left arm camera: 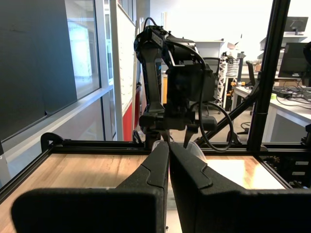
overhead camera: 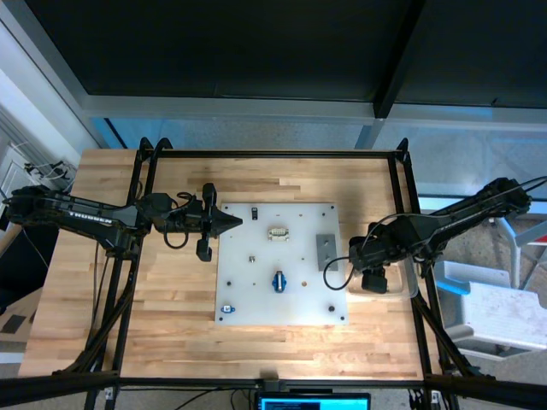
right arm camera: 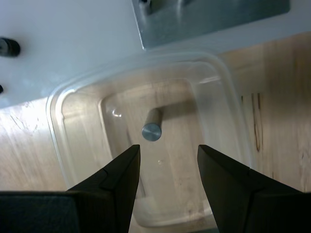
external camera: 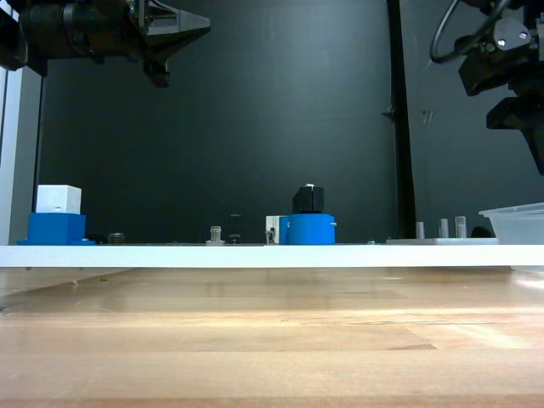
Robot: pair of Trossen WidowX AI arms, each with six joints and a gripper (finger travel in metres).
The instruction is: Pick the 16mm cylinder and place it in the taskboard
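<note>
The 16mm cylinder (right arm camera: 151,130), a short grey metal peg, sits inside the clear plastic tray (right arm camera: 56,121), just beyond my fingertips. My right gripper (right arm camera: 167,150) hangs open above the tray, its jaws spread wider than the peg and touching nothing. From above, the right gripper (overhead camera: 376,280) is off the right edge of the white taskboard (overhead camera: 256,290). My left gripper (overhead camera: 229,220) is shut and empty, held high over the board's left edge and pointing right; its closed fingers (left arm camera: 160,165) meet in the left wrist view.
The board carries a grey block (overhead camera: 326,250), a blue fitting (overhead camera: 279,281), a white connector (overhead camera: 277,232) and a small blue part (overhead camera: 226,308). A black frame (overhead camera: 273,155) rims the wooden table. The tray (external camera: 514,221) stands right of the board.
</note>
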